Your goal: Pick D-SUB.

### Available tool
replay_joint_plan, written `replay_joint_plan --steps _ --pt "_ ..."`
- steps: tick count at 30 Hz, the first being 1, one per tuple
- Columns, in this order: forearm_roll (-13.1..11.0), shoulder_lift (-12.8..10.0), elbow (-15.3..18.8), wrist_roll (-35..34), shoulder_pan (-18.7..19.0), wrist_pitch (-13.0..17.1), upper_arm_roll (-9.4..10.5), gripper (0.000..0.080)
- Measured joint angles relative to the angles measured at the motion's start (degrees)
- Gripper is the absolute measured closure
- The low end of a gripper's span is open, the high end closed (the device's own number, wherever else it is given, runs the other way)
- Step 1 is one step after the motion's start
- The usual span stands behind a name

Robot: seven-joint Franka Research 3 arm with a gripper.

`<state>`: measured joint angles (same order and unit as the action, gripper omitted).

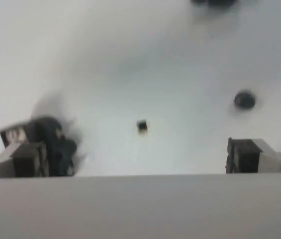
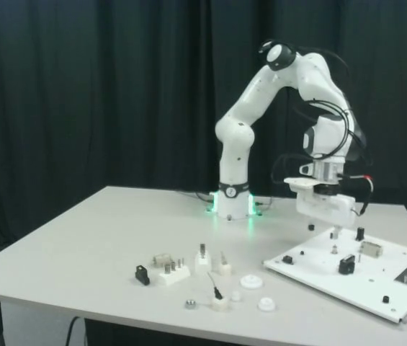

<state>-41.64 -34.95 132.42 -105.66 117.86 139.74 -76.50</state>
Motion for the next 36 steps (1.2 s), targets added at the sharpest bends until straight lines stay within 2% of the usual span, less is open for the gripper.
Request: replay_joint_plan --steps 7,15,21,29,36 --pt "0.5 -1.7 0.1 3.2 -0.1 -2.1 -3.96 0.0003" --pt "0.5 -5.4 0.1 7.2 -0.3 -5.7 -8.74 0.0003" --pt "0.0 -7.7 0.2 10.4 -0.8 -7.9 -11.57 0.0003" --pt "-1.5 -9.5 0.8 15.7 -2.3 -9.1 -14.08 0.0003" --pt "-2.6 -10.1 1.4 20.5 -4.5 -9.2 -15.2 0.0003"
